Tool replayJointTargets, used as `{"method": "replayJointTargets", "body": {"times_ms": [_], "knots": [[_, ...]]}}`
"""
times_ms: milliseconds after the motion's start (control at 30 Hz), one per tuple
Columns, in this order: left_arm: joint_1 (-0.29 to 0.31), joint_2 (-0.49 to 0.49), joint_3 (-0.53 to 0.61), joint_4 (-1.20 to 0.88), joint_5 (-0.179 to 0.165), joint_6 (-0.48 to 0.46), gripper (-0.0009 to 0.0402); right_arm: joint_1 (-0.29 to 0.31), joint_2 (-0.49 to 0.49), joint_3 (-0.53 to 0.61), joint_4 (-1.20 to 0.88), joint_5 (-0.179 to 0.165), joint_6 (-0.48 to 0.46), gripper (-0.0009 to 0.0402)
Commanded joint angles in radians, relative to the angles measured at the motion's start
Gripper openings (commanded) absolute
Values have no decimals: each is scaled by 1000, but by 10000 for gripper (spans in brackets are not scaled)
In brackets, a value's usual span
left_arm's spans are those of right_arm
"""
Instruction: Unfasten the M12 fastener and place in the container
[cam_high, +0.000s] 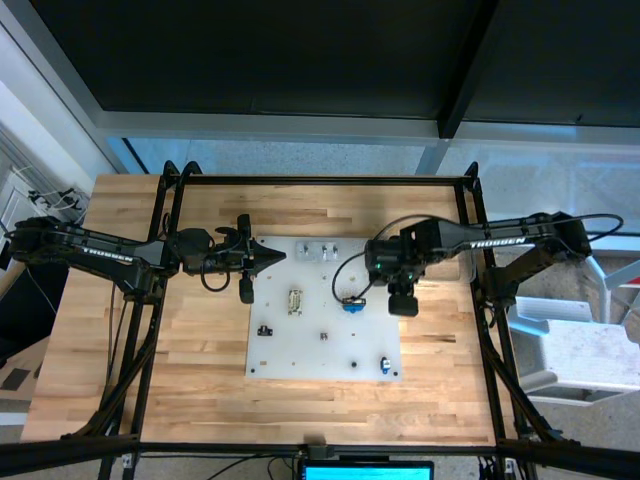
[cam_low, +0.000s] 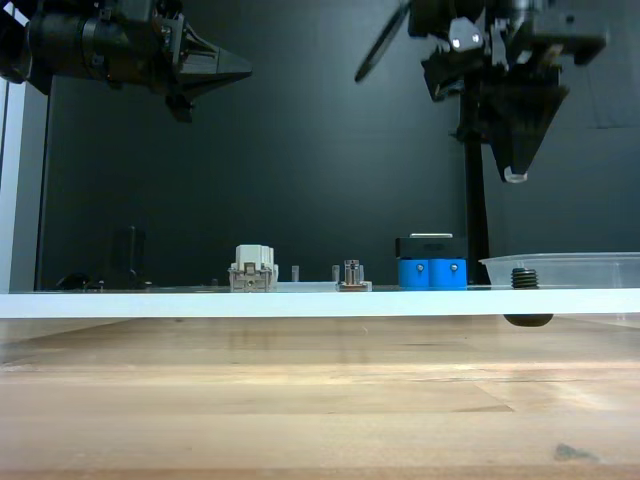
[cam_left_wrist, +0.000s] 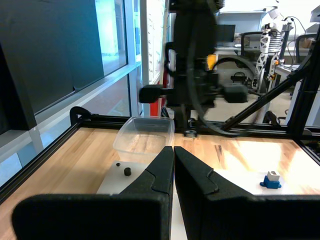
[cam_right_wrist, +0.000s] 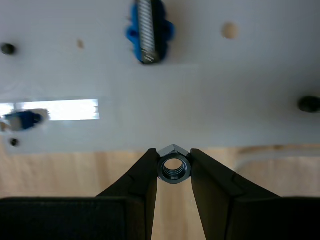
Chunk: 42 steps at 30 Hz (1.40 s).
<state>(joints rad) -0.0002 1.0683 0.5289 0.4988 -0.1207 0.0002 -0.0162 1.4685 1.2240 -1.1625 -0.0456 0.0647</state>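
I've got the right gripper (cam_low: 515, 172) clamped on the small silver hex nut (cam_right_wrist: 174, 168), pinched between its fingertips high above the right edge of the flat white board (cam_high: 300, 345). The short black ribbed stud (cam_low: 523, 278) is bare. The clear plastic tub (cam_low: 570, 265) sits just beside the board. The left gripper (cam_high: 268, 257) hangs over the board's left side, fingers pressed together on nothing.

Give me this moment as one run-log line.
right tool: shut on M12 nut, raised by right edge of board | stud: bare | container: holds no nut | left tool: shut, raised over board's left side
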Motion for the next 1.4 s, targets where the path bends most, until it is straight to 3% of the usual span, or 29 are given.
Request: {"method": "replayJointTargets", "body": {"times_ms": [33,467,867,967,1067,1100,1400], "knots": [[0,0,0,0,0,0,0,-56,-24,-32,-3,0,-46,29],[0,0,0,0,0,0,0,-305,-111,-120,-11,0,-100,29],[0,0,0,0,0,0,0,-468,-198,-243,-15,2,-98,29],[0,0,0,0,0,0,0,-495,-223,-270,-15,21,-100,29],[0,0,0,0,0,0,0,-500,-231,-288,-16,103,-100,30],[0,0,0,0,0,0,0,-500,-231,-291,-16,114,-100,30],[0,0,0,0,0,0,0,-500,-231,-294,-18,113,-83,81]]}}
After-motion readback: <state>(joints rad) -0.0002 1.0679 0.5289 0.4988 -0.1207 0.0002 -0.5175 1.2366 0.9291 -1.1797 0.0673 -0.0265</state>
